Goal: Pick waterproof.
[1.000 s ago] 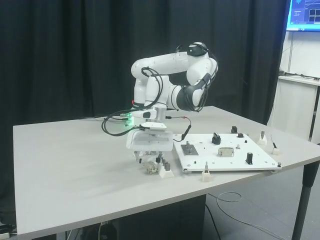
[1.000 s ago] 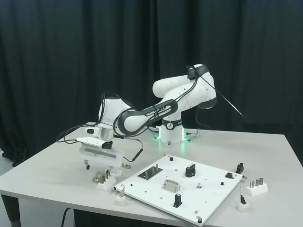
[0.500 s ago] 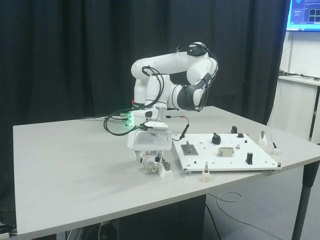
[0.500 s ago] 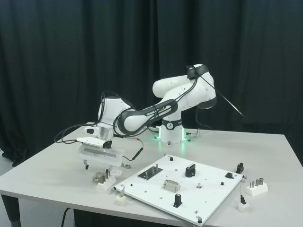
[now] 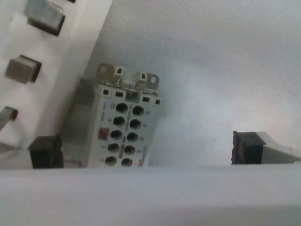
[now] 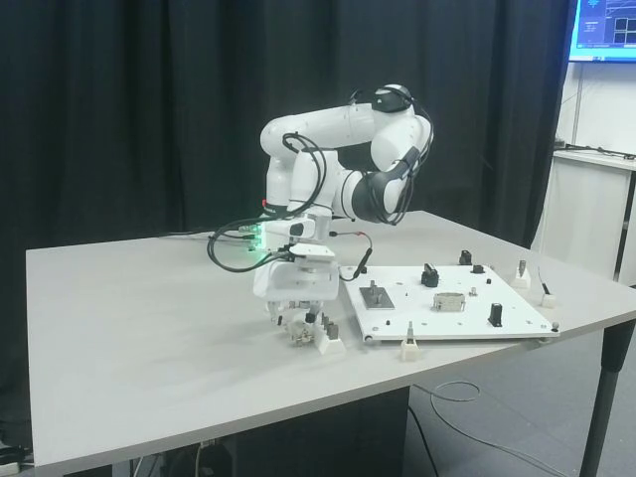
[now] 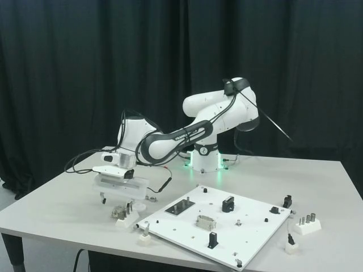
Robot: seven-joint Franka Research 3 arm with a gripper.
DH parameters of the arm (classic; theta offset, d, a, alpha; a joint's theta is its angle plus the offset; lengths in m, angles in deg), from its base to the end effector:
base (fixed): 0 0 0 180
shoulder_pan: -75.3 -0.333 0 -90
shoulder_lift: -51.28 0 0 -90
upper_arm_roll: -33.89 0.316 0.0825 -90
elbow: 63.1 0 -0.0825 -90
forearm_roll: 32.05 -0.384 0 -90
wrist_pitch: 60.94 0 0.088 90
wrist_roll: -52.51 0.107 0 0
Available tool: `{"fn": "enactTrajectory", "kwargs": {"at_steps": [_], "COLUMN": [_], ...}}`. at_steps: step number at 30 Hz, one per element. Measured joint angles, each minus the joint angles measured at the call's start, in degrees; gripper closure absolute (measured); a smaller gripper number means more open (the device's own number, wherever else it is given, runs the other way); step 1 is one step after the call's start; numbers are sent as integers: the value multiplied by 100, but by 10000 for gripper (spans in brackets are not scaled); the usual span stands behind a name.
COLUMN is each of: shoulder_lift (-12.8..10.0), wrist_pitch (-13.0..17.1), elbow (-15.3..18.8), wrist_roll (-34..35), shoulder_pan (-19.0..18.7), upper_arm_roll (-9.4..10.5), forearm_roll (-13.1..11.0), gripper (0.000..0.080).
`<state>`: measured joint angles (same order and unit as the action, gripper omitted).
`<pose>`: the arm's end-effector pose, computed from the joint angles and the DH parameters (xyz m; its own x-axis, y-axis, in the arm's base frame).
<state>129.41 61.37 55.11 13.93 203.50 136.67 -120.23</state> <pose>0.5418 -0.2030 0.1967 0.8719 -0.4269 0.2396 -0.4645 -0.8761 0.1290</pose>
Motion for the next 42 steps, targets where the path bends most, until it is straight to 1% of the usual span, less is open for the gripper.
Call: {"fn": "enactTrajectory", "kwargs": {"at_steps": [18, 30, 31, 36, 37, 42], "shoulder_lift": [40, 50, 50, 50, 49, 50], "wrist_pitch": [185, 189, 189, 189, 189, 189], "elbow": [-23, -25, -25, -25, -26, -30], "wrist_roll": [-63, -50, -46, -16, -3, 55], "shoulder_pan": [18, 24, 24, 24, 24, 24], "upper_arm_roll": [166, 219, 222, 230, 229, 227], "forearm_roll": [0, 0, 0, -1, -2, -2], "gripper": [3, 3, 286, 286, 466, 466]}}
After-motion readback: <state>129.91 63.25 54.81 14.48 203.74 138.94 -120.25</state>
